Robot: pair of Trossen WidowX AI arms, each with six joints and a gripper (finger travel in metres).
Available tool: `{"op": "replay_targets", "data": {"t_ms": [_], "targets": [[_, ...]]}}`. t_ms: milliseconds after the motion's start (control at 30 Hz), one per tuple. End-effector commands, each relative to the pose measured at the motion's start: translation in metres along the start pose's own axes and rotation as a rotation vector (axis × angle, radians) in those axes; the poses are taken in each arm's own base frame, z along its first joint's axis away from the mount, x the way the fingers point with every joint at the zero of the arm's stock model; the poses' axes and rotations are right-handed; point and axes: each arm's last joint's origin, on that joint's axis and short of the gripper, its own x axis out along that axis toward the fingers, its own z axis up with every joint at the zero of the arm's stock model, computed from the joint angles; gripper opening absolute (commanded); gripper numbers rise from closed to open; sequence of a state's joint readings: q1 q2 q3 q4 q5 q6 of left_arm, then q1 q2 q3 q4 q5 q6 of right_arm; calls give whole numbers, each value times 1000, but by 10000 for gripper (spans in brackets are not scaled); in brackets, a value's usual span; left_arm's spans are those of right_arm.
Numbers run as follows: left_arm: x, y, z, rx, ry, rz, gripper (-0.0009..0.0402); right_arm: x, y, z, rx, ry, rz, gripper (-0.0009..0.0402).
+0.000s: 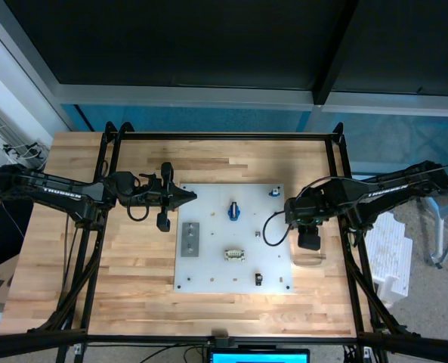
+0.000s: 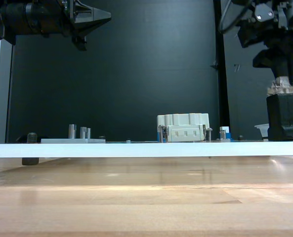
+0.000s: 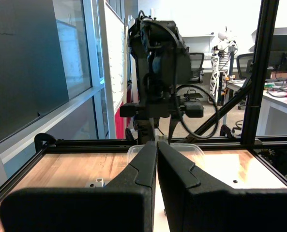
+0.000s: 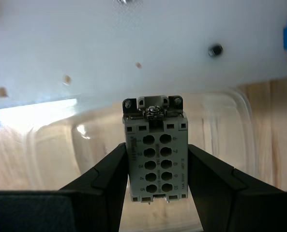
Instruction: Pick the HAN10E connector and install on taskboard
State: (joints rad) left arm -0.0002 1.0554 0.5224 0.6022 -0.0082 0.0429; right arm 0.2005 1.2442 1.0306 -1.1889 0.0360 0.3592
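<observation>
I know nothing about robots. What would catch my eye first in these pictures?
The right pincer, just off the right edge of the large flat white square taskboard, is shut on a small pale grey rectangular HAN10E connector. It holds the connector above a clear plastic tray. The left pincer hangs shut and empty, high above the board's far left corner.

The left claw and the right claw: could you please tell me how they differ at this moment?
The left claw is shut on nothing; the right claw is shut on the HAN10E connector. The left claw points level, its tip over the taskboard's far left corner; the right claw points down over the clear tray beside the taskboard's right edge. Both are black and held in the air.
</observation>
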Motion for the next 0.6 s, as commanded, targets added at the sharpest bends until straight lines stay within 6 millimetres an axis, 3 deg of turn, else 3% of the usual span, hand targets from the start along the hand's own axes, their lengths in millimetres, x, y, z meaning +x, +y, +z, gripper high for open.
{"op": "replay_targets", "data": {"t_ms": [33,600], "targets": [[0,0,0,0,0,0,1,-1,10,12,-24,1,2,25],[0,0,0,0,0,0,1,11,64,93,-99,5,-22,25]]}}
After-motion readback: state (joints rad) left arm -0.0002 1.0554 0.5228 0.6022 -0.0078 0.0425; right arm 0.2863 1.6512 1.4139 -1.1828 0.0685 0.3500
